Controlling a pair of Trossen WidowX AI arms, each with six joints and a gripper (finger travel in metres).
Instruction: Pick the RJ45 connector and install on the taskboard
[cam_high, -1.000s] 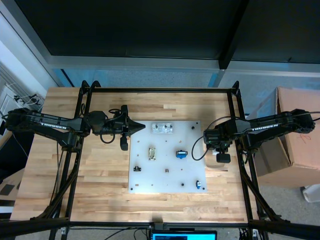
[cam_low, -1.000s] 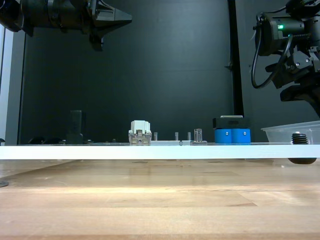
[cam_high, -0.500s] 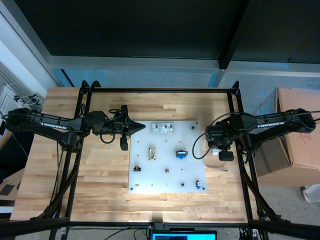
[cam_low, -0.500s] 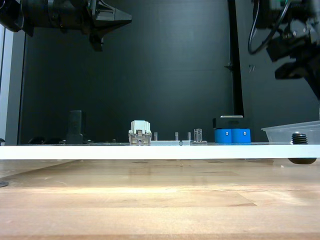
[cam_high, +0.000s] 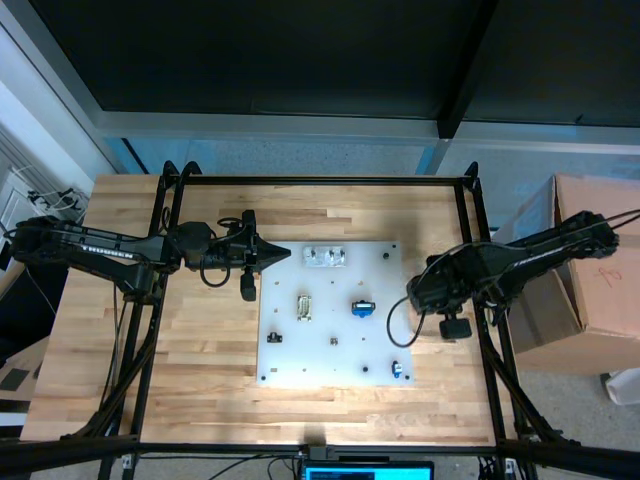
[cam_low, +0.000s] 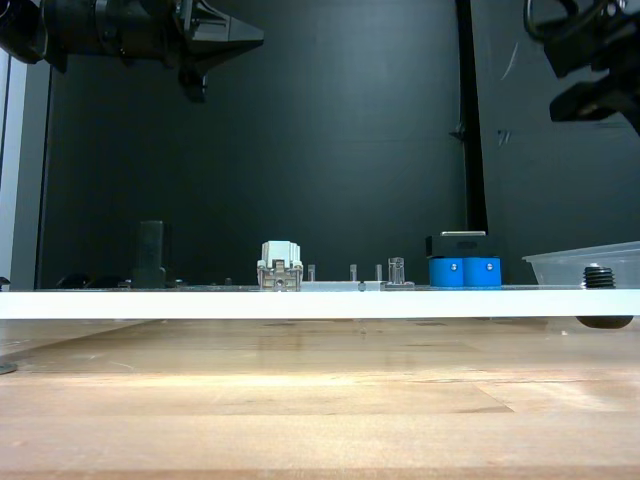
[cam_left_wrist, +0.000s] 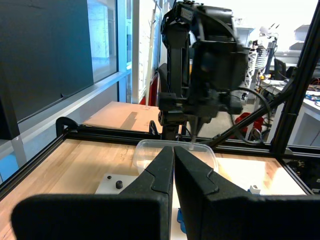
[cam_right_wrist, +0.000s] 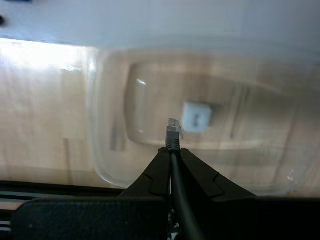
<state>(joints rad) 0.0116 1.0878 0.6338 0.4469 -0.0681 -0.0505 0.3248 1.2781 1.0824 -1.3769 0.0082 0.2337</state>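
Note:
The RJ45 connector (cam_right_wrist: 173, 131) is a small clear plug on a grey cable, held at the tip of my right gripper (cam_right_wrist: 171, 150), which is shut on the cable just behind it. It hangs clear above the clear plastic bin (cam_right_wrist: 115, 150), off the right edge of the white taskboard (cam_high: 340, 365). In the high view my right gripper (cam_high: 432, 292) sits beside the board's right edge; in the low view it is high up (cam_low: 600, 95). My left gripper (cam_high: 280, 254) is shut and empty, raised over the board's far left corner, its fingertips (cam_left_wrist: 165, 155) pressed together.
The board carries a blue block (cam_high: 362, 308), a grey-white connector housing (cam_low: 280, 268) and small posts. A white piece (cam_right_wrist: 196, 116) lies in the bin. A black metal frame (cam_high: 320, 181) rings the table, and a cardboard box (cam_high: 590, 270) stands at the right.
My right gripper has risen with the connector and shifted toward the table's near edge, away from the bin floor. The left arm has not moved.

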